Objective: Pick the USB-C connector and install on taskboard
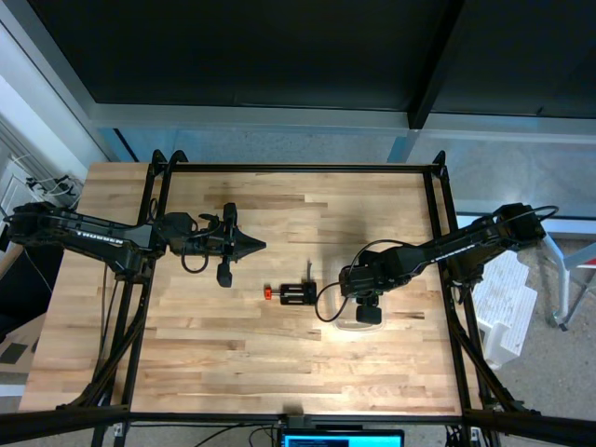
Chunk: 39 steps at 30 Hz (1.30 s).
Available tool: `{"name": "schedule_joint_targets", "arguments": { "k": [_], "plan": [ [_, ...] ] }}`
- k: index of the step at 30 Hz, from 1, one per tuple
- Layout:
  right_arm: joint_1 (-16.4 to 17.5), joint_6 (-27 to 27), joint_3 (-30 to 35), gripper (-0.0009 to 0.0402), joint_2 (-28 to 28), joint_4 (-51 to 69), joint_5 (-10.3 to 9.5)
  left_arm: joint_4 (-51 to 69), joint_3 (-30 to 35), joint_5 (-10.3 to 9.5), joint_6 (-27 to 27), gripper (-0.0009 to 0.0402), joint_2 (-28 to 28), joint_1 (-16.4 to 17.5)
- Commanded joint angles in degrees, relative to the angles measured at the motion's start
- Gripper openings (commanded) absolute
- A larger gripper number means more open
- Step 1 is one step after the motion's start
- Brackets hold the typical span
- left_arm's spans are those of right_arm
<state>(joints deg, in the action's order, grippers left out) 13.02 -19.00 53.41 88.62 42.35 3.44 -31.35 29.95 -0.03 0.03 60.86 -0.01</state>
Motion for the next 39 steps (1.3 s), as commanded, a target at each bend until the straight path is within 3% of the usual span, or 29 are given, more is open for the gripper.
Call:
{"name": "schedule_joint_targets", "arguments": {
  "k": [1,16,39],
  "plan": [
    [0.02,-0.24,-0.02,0.0080,-0.02,-0.02,-0.02,-0.02,0.00,0.00,0.00,0.0000,0.00,0.02],
    [0.00,-0.48,-0.02,-0.0003,-0.02,-0.22,-0.09,-0.02,0.00,0.00,0.00,0.0000,0.00,0.02],
    [0.00,-0.26,1.03,0.0000,-2.45,1.92,-0.04,-0.02,0.00,0.00,0.00,0.0000,0.00,0.00]
  ]
}}
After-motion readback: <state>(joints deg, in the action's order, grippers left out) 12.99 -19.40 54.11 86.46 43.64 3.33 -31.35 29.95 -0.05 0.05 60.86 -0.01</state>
